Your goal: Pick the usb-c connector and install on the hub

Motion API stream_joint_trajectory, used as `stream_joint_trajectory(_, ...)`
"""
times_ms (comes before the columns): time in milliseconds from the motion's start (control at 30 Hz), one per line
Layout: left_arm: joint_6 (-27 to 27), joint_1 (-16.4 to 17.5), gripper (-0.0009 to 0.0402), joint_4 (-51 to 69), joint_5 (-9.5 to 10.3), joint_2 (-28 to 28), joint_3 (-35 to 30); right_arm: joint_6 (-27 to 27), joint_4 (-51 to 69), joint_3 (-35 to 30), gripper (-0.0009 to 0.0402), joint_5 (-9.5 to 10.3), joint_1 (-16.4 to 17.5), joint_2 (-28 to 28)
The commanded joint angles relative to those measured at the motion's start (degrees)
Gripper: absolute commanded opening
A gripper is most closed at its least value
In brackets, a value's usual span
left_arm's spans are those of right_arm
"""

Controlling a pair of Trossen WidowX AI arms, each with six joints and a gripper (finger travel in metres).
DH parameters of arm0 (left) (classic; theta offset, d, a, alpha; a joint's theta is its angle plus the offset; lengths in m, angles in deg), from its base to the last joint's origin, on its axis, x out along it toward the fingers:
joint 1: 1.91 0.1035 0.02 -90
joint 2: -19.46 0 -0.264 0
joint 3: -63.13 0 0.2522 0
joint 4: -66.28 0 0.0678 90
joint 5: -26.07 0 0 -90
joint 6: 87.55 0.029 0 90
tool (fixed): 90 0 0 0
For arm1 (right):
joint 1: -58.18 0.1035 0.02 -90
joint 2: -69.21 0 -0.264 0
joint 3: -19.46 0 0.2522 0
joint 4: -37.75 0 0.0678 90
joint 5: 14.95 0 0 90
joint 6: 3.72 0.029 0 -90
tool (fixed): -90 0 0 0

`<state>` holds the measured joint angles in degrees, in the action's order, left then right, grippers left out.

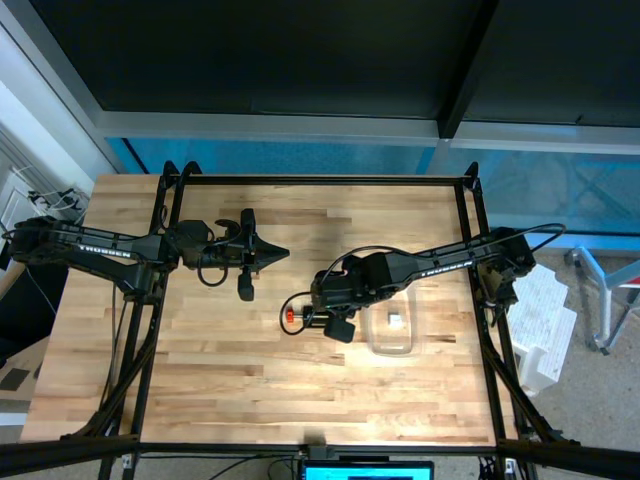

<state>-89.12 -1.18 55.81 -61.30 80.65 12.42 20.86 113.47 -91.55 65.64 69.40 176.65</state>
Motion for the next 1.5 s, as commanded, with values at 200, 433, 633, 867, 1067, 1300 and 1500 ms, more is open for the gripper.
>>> stream_joint_trajectory(200,0.02,0.0,0.0,0.0,-0.02,0.02,-0.02,-4.79,1.6,-0.81,0.0,2.1,-0.02,-0.07)
stream_joint_trajectory(433,0.02,0.02,0.0,0.0,-0.02,0.02,-0.02,-12.11,1.64,-0.81,0.0,4.96,-0.74,-0.07)
stream_joint_trajectory(633,0.02,0.0,0.0,0.0,0.0,0.02,-0.02,-14.69,1.42,-0.83,0.0,6.23,-1.88,-0.07)
stream_joint_trajectory(867,0.02,0.02,0.0,0.0,0.0,0.02,-0.02,-15.47,0.31,-0.81,0.0,5.97,-2.47,0.85)
stream_joint_trajectory(1067,0.02,0.02,0.0,0.0,-0.02,0.02,-0.02,-16.33,0.11,-0.79,0.0,5.99,-2.51,1.77)
stream_joint_trajectory(1300,0.02,0.0,0.0,0.0,-0.02,0.02,-0.02,-16.11,0.81,-0.76,0.0,6.01,-2.56,1.77)
stream_joint_trajectory(1500,0.02,0.02,0.0,0.0,-0.02,0.02,-0.02,-16.13,0.55,-0.31,0.0,5.97,-2.58,1.77)
